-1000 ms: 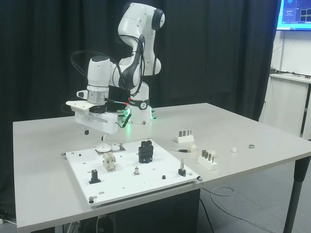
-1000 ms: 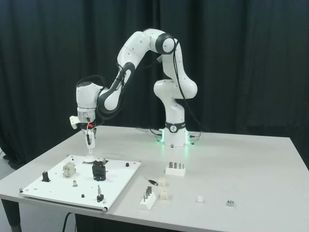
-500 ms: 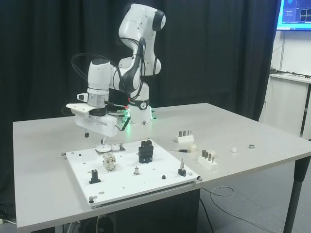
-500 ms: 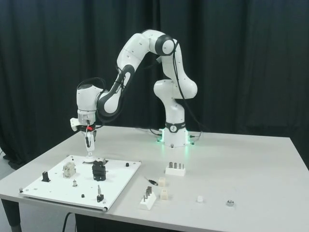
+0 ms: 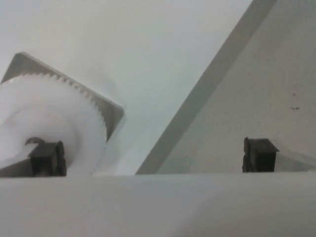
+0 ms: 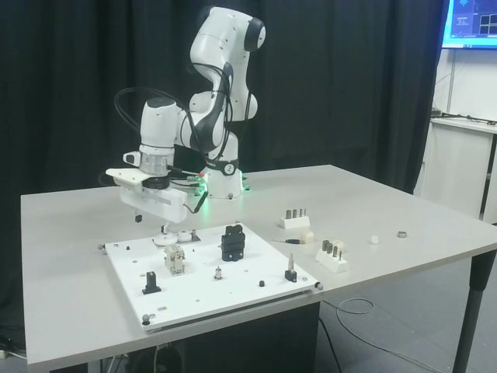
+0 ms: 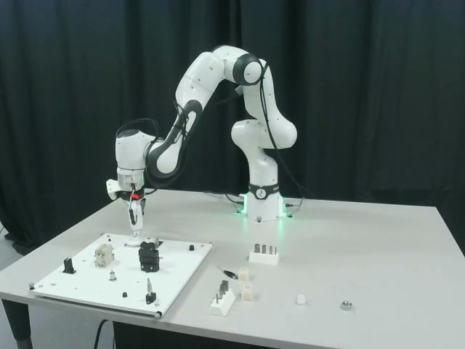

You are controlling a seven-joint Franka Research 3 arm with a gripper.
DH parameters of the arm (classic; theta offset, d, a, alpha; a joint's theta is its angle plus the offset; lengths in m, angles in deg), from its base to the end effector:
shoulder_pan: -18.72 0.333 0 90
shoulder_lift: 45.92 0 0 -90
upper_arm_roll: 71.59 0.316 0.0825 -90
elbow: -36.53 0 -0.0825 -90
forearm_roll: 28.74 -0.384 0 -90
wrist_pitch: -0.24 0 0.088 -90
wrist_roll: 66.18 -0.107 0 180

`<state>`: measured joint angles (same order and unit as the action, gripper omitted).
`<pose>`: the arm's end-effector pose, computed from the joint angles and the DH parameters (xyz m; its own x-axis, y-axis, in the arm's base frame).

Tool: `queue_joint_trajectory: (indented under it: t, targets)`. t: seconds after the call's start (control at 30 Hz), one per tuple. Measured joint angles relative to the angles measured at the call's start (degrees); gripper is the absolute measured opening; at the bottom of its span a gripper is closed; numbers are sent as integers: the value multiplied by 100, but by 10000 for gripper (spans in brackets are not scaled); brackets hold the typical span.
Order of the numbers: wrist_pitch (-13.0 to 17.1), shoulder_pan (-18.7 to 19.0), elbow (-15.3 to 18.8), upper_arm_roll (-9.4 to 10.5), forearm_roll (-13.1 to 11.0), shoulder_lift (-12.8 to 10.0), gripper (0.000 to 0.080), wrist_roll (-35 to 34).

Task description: Insert large gear.

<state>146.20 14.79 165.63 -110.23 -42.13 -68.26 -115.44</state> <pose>0.3923 -0.3720 0.2273 -0.1851 -0.9783 0.0934 -0.9800 0.1909 0.0571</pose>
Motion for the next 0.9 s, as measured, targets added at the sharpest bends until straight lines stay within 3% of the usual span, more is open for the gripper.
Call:
queue_joint_trajectory:
  t: [0.9]
  targets:
    - [33, 3, -30, -4, -3, -3, 800, 122]
